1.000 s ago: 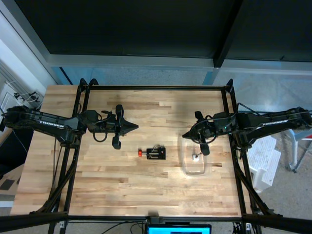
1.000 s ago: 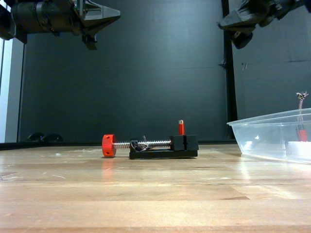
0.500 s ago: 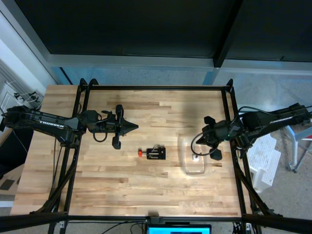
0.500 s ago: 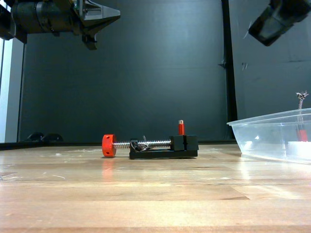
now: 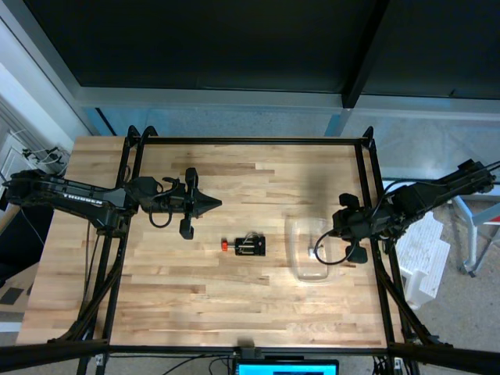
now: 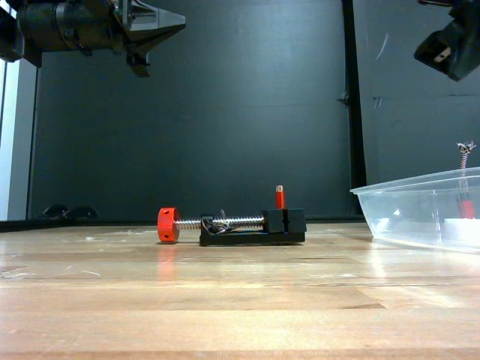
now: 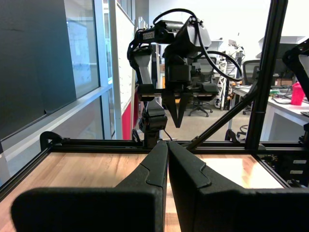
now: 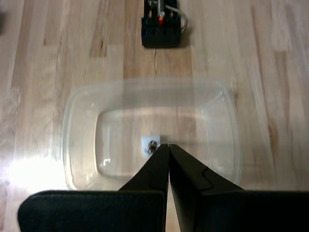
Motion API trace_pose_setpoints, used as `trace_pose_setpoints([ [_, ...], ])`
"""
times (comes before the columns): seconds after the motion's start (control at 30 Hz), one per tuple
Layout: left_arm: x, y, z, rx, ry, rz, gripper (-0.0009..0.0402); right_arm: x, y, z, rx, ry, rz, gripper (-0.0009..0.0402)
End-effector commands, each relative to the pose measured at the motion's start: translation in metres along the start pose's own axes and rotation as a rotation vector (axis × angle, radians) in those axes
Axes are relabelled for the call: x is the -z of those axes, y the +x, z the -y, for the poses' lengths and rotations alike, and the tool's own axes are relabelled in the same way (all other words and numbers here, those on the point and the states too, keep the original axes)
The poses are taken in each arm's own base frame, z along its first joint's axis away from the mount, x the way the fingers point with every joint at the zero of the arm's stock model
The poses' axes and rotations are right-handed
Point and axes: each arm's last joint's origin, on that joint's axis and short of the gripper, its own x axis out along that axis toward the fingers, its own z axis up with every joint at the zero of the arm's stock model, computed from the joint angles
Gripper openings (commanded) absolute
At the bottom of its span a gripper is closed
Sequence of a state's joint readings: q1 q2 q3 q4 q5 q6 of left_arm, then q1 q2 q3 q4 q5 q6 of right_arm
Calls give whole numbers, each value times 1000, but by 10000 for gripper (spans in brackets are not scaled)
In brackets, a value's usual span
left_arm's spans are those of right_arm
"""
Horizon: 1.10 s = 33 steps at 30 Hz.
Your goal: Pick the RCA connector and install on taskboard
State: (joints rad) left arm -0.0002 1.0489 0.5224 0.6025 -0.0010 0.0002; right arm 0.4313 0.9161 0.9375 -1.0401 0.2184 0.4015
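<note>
While left pincer (image 7: 167,143) hangs over table (image 5: 195,301), right pincer (image 8: 168,145) overhangs tray (image 8: 68,121).

Wooden table (image 5: 195,297) carries taskboard (image 5: 251,246) and clear tray (image 5: 292,251)

- The left arm (image 5: 70,195) reaches inward, level and raised high. The left gripper (image 7: 167,143) has its fingers pressed together and points toward the opposite arm.
- The right arm (image 5: 430,195) is folded near its own edge. The right gripper (image 8: 169,146) angles steeply downward, fingers pressed together.
</note>
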Motion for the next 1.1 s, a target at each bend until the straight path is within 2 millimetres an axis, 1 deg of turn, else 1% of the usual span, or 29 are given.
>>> trace_pose_setpoints([
  [0.03,0,0,0,0,0,1,0,4,2,-2,2,-4,-18,0],
  [0.4,0,0,0,0,0,1,0,8,8,-4,4,-20,-46,5],
  [0.5,0,0,0,0,0,1,0,8,12,-7,10,-31,-66,27],
  [0.67,0,0,0,0,0,1,0,7,19,-12,26,-54,-92,85],
  [0.83,0,0,0,0,0,1,0,13,26,-12,57,-52,-107,135],
  [0.97,0,0,0,0,0,1,0,18,33,-11,70,-52,-115,160],
  [1.1,0,0,0,0,0,1,0,21,41,-12,70,-52,-110,167],
])
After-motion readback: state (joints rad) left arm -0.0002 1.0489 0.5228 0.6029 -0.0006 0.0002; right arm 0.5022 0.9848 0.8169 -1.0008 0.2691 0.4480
